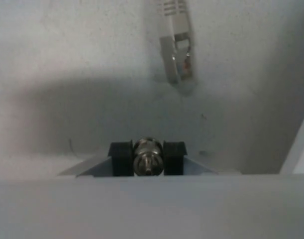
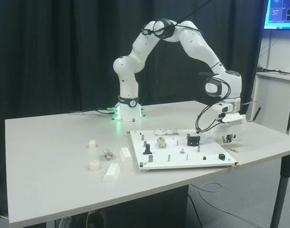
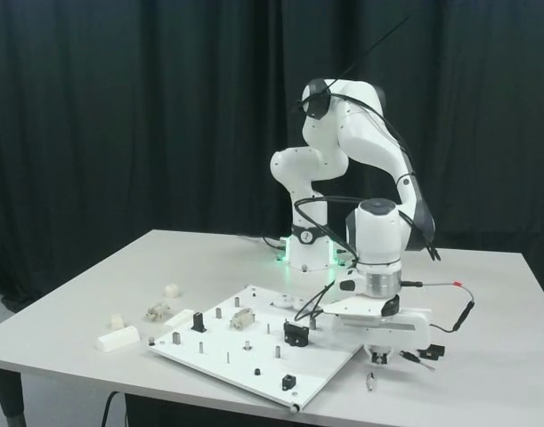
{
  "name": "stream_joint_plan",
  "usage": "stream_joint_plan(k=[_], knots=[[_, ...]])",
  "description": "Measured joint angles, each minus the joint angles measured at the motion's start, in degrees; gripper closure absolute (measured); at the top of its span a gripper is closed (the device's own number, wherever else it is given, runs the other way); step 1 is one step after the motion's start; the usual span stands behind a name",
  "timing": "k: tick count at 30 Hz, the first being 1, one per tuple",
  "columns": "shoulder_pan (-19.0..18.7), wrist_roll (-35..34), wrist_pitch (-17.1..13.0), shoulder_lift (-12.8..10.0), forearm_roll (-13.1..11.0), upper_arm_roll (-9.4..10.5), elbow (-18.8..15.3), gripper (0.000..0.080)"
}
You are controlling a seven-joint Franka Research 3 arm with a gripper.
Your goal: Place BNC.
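the gripper (image 1: 148,158) is clenched on the bnc connector (image 1: 148,157), whose metal barrel sits pinched between the two black finger pads (image 1: 121,158) in the wrist view, its tip pointing toward the camera. in both room views the white arm (image 2: 192,45) reaches out past the far edge of the white assembly board (image 2: 182,159) and holds the gripper (image 3: 378,356) low over the bare grey table (image 2: 50,142), just beside the board rather than above it. a network plug with a short grey cable (image 1: 175,45) lies on the table near the gripper.

judging from this, the connector is already lifted or about to be, and the carrying part of the placing step is in hand; the setting down is not yet done. which fixture on the board is meant to receive the connector cannot be told. the next move likely calls for bringing the gripper across over the board, lining the barrel up squarely with its mount, and lowering gently before letting go, minding the small posts and the black bracket (image 2: 193,139) standing on the board.
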State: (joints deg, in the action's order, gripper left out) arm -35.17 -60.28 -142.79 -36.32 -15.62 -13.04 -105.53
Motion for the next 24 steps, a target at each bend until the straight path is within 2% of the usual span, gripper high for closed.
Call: stream_joint_plan(k=[8, 9, 14, 15, 22, 23, 24], knots=[[-0.24, -0.22, 0.0, -0.63, 0.12, 0.0, 0.56, 0.0676], [-0.25, -0.22, 0.01, -0.68, 0.16, 0.0, 0.61, 0.0629], [-0.28, -0.22, 0.13, -0.73, 0.26, 0.0, 0.75, 0.0629], [-0.28, -0.22, 0.16, -0.73, 0.26, 0.0, 0.79, 0.0281], [-0.29, -0.58, 0.93, -0.72, 0.26, 0.0, 1.38, 0.0281], [-0.29, -0.68, 1.2, -0.72, 0.26, 0.0, 1.55, 0.0064], [-0.3, -0.77, 1.5, -0.71, 0.26, 0.0, 1.72, 0.0064]])
